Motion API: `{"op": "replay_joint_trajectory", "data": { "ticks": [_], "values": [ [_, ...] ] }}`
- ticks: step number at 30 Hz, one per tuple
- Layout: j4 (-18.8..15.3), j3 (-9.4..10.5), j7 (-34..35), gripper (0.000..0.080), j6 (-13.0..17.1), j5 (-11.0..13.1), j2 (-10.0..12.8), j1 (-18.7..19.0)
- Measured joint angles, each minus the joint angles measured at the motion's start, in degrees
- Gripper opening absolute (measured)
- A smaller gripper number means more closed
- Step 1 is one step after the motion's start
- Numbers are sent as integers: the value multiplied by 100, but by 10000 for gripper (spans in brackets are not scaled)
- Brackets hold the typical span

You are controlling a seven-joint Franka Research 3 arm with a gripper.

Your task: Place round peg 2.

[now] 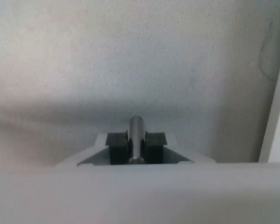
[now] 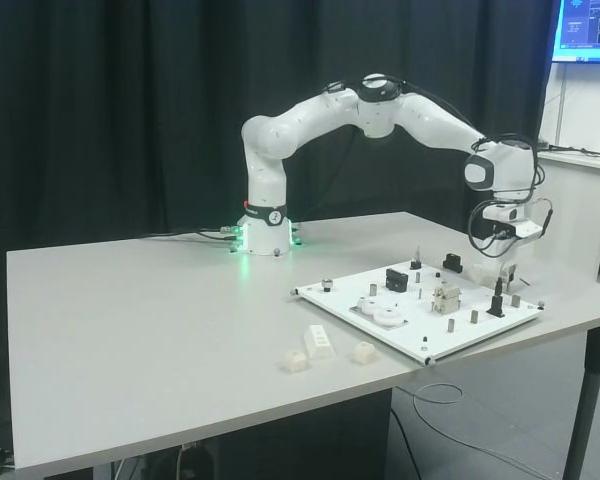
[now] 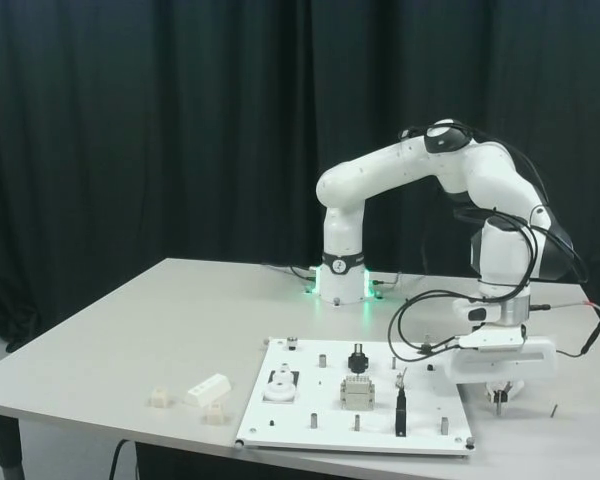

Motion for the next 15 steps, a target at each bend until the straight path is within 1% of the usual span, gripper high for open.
{"op": "replay_joint_trajectory", "data": {
  "ticks": [7, 8, 12, 13, 15],
  "values": [
    [31, 16, 0, 72, 0, -2, -20, 0],
    [37, 17, 0, 250, 0, -3, -20, 0],
    [66, 18, 0, 250, -1, -3, -20, 0],
    [74, 18, 0, 605, -1, -3, -20, 0],
    [94, 17, 0, 605, -2, -3, -19, 0]
  ]
}}
